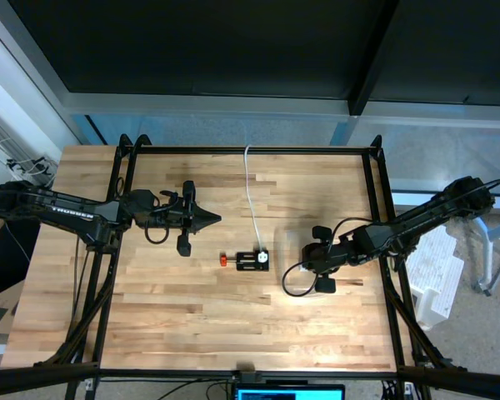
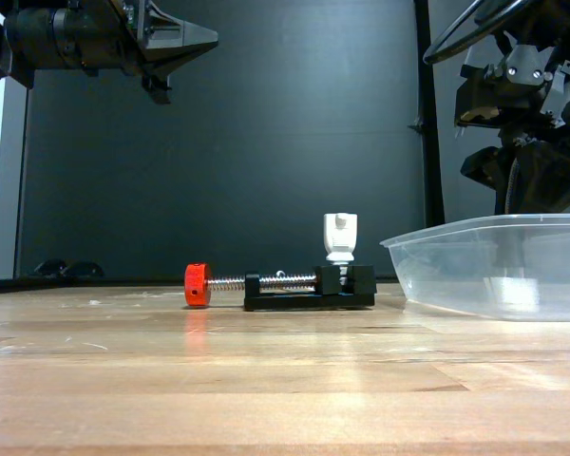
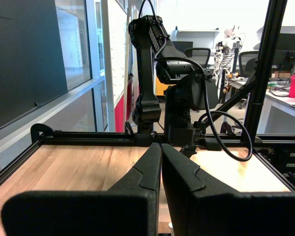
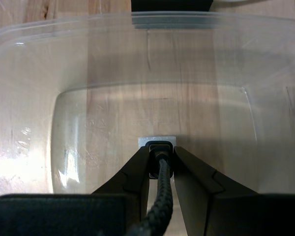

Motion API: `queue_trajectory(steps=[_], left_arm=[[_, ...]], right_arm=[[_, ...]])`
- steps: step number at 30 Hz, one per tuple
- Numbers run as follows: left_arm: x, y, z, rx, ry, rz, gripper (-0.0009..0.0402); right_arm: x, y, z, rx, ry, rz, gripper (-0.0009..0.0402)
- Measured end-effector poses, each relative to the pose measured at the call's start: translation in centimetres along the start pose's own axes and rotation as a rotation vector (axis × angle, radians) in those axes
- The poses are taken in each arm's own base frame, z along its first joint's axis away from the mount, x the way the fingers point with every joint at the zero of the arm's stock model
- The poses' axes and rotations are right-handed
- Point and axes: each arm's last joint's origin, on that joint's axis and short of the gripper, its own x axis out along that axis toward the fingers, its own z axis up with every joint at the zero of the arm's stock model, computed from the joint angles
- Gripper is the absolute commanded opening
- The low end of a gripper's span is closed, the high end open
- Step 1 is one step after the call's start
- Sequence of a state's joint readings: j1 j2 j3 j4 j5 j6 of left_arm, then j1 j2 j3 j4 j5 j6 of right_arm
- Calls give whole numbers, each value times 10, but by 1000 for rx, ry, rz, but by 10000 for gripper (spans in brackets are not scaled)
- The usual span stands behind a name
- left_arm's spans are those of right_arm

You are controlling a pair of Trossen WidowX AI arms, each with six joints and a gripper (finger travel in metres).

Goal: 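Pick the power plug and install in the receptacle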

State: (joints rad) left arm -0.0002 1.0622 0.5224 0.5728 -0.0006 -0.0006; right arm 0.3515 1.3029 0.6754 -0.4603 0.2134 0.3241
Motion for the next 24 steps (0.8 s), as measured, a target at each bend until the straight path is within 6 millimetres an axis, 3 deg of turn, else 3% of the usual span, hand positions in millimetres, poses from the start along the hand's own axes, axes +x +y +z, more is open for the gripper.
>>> queue_trajectory(steps=[12,24], left_arm=[[0,0,0,0,0,0,0],[0,0,0,0,0,0,0]], right_arm=[[-10,0,6,-16,0,-2,0],[-53,-3,28,-48,18,-10,0]])
